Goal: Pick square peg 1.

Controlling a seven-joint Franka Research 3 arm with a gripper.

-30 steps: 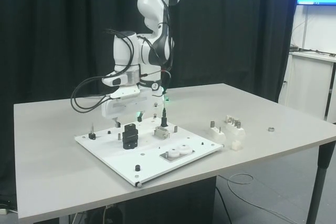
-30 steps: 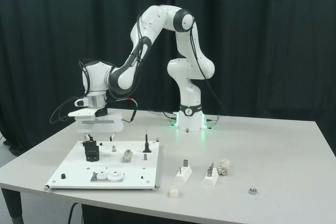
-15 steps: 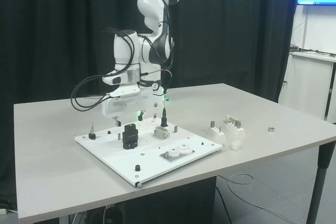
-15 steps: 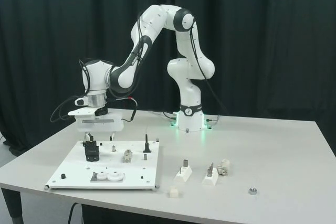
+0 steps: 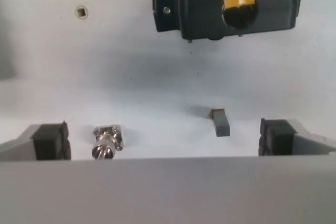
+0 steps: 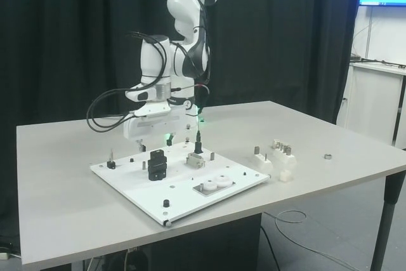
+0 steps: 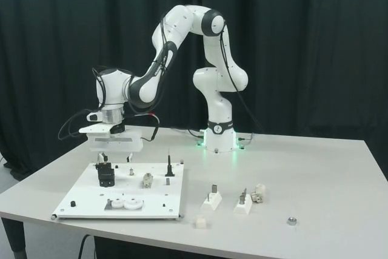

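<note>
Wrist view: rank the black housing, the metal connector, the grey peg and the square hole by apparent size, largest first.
1. Black housing, by far the largest.
2. Metal connector.
3. Grey peg, slightly smaller than the connector; the two are close, so this order is unsure.
4. Square hole, smallest.

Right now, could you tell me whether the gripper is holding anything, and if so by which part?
Nothing is held. The gripper is open above the white board, with only bare board between its fingers.
</note>
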